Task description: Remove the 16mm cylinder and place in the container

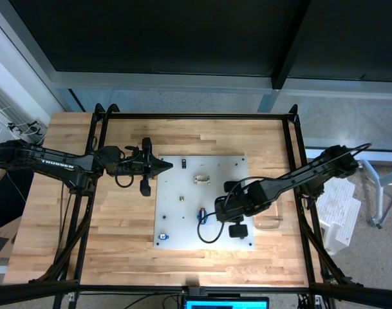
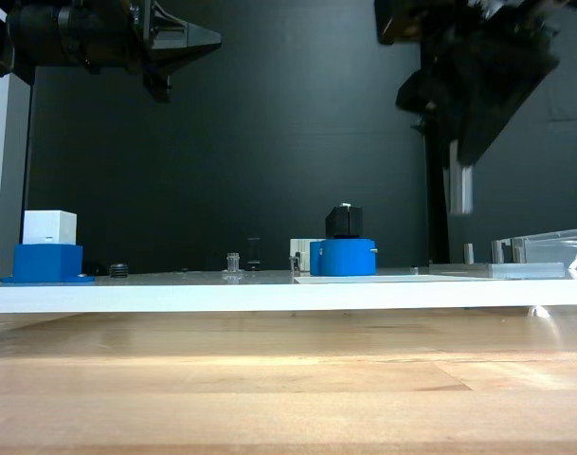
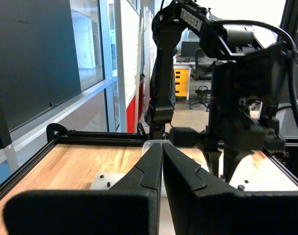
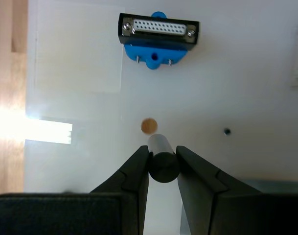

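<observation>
We see the wooden table (image 1: 67,219) carrying the white board (image 1: 183,222), and over the board's left edge the left gripper (image 1: 163,165) is held high, its fingers pressed together on nothing. The right gripper (image 4: 162,154) hangs over the right half of the board, with the container (image 1: 270,220) lying on the table just beside the board's right edge. Its fingers are closed only as far as the 16mm cylinder (image 4: 161,164) allows, pinching it by its sides above the board, close to a small round hole (image 4: 149,126) and not far from the blue-mounted connector (image 4: 157,30).
</observation>
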Controlling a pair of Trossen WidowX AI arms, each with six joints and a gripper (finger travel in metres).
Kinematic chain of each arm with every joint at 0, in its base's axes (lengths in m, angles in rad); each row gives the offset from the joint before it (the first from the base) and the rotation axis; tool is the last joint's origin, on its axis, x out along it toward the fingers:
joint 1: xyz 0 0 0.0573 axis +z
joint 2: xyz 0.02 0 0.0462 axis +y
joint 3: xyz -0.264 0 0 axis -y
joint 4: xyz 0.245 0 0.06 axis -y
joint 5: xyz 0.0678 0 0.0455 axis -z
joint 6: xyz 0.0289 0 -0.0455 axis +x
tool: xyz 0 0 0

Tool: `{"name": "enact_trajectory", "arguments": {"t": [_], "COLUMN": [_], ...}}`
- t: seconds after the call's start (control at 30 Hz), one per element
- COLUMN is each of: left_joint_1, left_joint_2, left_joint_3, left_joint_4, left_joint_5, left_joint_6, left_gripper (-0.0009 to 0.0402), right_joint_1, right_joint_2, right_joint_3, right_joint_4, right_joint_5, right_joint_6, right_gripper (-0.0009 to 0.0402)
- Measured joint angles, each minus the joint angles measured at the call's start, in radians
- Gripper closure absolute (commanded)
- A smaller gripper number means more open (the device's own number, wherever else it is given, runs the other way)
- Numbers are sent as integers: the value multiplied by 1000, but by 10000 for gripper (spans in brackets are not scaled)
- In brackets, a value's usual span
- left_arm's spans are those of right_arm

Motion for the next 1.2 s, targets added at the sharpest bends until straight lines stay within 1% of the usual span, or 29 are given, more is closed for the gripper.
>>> {"name": "enact_trajectory", "arguments": {"t": [0.1, 0.27, 0.37, 0.5, 0.67, 0.83, 1.0, 1.2], "left_joint_1": [0, 0, 0, 0, 0, 0, 0, 0], "left_joint_2": [0, 0, 0, 0, 0, 0, 0, 0], "left_joint_3": [0, 0, 0, 0, 0, 0, 0, 0], "left_joint_4": [0, 0, 0, 0, 0, 0, 0, 0], "left_joint_5": [0, 0, 0, 0, 0, 0, 0, 0], "left_joint_6": [0, 0, 0, 0, 0, 0, 0, 0], "left_gripper": [393, 393, 393, 393, 393, 393, 393, 393], "right_joint_1": [0, 0, 3, 10, 32, 45, 50, 51], "right_joint_2": [-47, -129, -186, -269, -370, -463, -525, -538], "right_joint_3": [-4, -44, -93, -171, -264, -343, -416, -494], "right_joint_4": [-33, -72, -76, -78, -91, -147, -164, -159], "right_joint_5": [1, 2, 3, 2, -1, -1, -1, -1], "right_joint_6": [0, 3, 4, 44, 71, 119, 135, 135], "right_gripper": [366, 366, 366, 366, 366, 366, 366, 365]}}
